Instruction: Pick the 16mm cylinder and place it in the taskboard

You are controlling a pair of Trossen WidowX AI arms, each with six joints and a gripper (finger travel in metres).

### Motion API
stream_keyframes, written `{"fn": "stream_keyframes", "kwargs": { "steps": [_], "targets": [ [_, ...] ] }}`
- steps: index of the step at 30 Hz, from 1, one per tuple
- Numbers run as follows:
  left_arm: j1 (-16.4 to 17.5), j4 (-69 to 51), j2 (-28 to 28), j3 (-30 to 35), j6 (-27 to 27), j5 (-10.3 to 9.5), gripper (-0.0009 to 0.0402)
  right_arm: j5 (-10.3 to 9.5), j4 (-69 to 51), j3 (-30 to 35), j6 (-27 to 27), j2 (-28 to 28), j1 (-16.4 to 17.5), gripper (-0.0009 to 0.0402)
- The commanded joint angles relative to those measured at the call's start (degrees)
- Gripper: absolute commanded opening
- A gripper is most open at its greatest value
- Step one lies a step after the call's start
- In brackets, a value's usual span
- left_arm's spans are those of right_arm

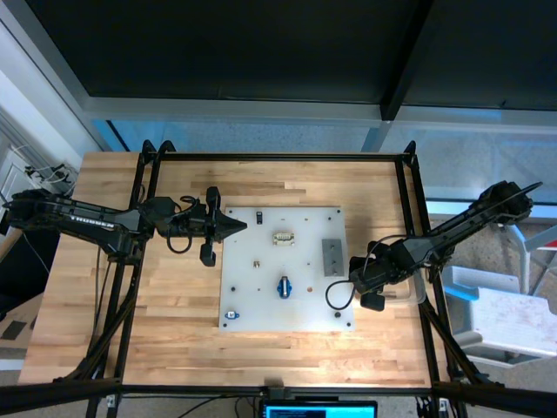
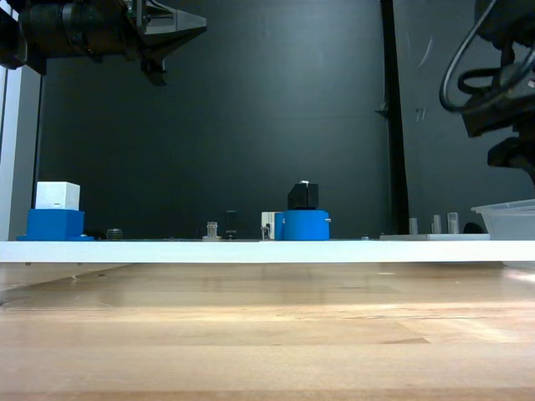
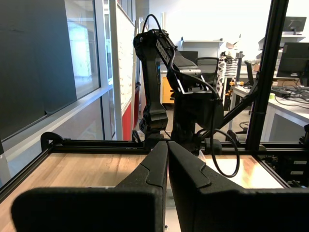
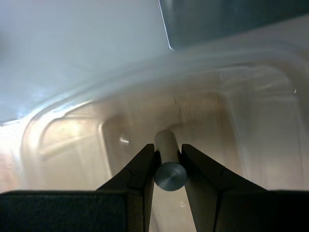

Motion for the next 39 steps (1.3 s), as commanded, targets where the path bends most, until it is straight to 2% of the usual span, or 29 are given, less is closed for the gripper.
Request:
{"fn": "stream_keyframes", "kwargs": {
  "steps": [1, 17, 20, 28, 31, 39],
  "targets": [
    [0.0, 0.0, 0.0, 0.0, 0.02, 0.0, 0.0, 0.09, -2.97, 1.97, -0.09, -0.15, 0.0, 0.0027],
    [0.0, 0.0, 0.0, 0.0, 0.02, 0.02, 0.0, 0.0, -15.28, 15.32, -1.9, -0.33, -1.03, 0.0027],
    [0.02, 0.0, 0.0, 0.0, 0.02, 0.0, 0.0, -0.98, -16.31, 17.27, -2.95, 0.04, -2.34, 0.0028],
    [0.0, 0.0, 0.0, 0.0, 0.02, 0.0, 0.0, -1.62, -16.68, 19.12, -5.44, 2.25, -4.39, 0.0028],
    [0.0, 0.0, 0.0, 0.0, 0.02, 0.0, 0.0, -3.02, -16.26, 19.67, -6.54, 3.21, -5.2, 0.0027],
    [0.02, 0.0, 0.0, 0.0, 0.02, 0.0, 0.0, -2.8, -15.41, 21.92, -9.42, 5.68, -6.64, 0.0027]
  ]
}}
